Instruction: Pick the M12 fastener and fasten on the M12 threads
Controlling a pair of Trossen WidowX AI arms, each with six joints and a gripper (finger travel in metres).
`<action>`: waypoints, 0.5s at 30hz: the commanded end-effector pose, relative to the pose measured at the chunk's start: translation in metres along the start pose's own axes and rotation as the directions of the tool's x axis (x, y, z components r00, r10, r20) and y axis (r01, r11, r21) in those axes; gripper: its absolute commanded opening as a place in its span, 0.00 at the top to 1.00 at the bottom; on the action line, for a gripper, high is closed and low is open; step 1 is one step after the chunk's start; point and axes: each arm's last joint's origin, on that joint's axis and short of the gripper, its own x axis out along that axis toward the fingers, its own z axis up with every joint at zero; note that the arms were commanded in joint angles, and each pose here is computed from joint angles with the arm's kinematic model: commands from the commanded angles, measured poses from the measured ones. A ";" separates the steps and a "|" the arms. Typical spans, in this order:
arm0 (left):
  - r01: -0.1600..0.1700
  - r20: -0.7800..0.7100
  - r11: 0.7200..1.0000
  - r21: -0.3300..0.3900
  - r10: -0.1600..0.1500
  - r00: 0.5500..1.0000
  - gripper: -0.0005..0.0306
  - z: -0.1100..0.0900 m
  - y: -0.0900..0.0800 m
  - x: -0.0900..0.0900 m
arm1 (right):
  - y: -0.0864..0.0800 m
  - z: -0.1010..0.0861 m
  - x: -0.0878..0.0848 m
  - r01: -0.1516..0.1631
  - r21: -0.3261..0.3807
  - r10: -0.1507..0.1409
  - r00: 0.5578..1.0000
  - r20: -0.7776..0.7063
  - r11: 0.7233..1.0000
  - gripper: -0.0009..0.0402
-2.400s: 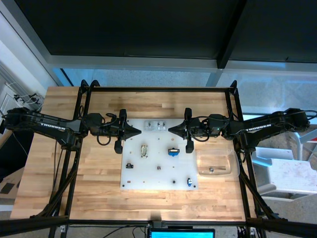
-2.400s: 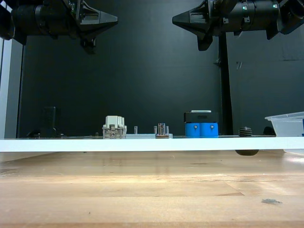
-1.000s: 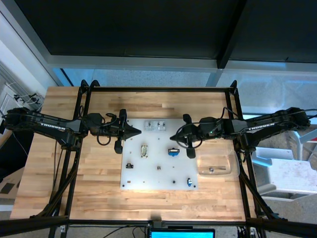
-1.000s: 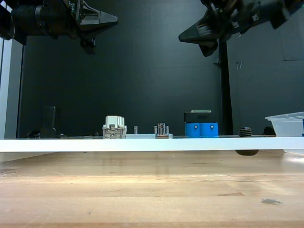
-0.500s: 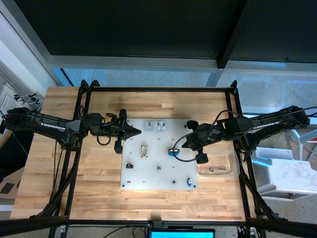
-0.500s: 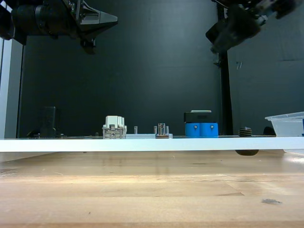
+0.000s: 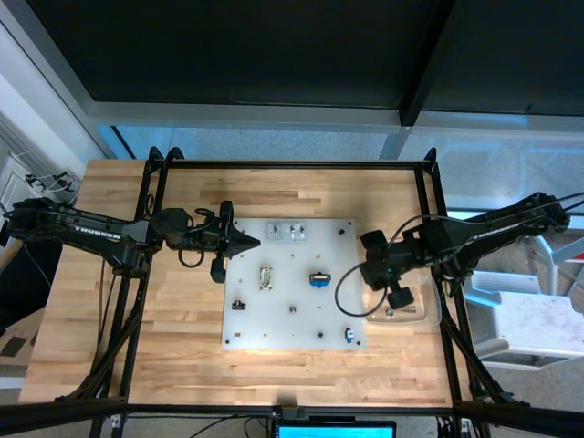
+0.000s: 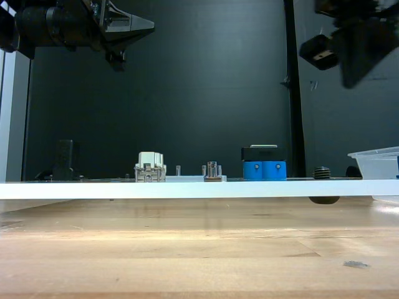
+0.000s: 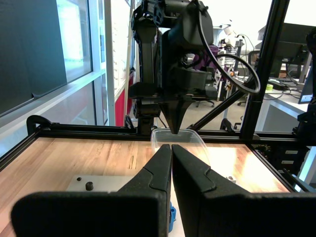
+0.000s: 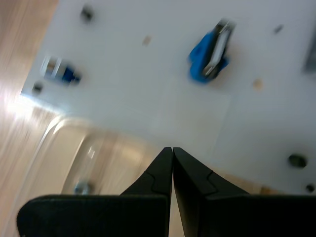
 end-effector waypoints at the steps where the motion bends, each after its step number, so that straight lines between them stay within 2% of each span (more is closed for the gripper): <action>1: 0.000 0.000 1.000 0.000 0.000 1.000 0.98 0.000 0.000 0.000 | 0.009 -0.004 0.000 -0.023 -0.034 0.021 0.999 -0.049 0.999 0.98; 6: 0.000 0.000 1.000 0.000 0.000 1.000 0.98 0.000 0.000 0.000 | 0.023 -0.007 0.002 -0.055 -0.086 0.045 0.993 -0.112 0.995 0.98; 10: 0.000 0.000 1.000 0.000 0.000 1.000 0.98 0.000 0.000 0.000 | 0.030 -0.009 0.011 -0.083 -0.110 0.057 0.974 -0.221 0.990 0.98; 15: 0.000 0.000 1.000 0.000 0.000 1.000 0.98 0.000 0.000 0.000 | 0.039 -0.008 0.021 -0.106 -0.145 0.063 0.959 -0.277 0.984 0.98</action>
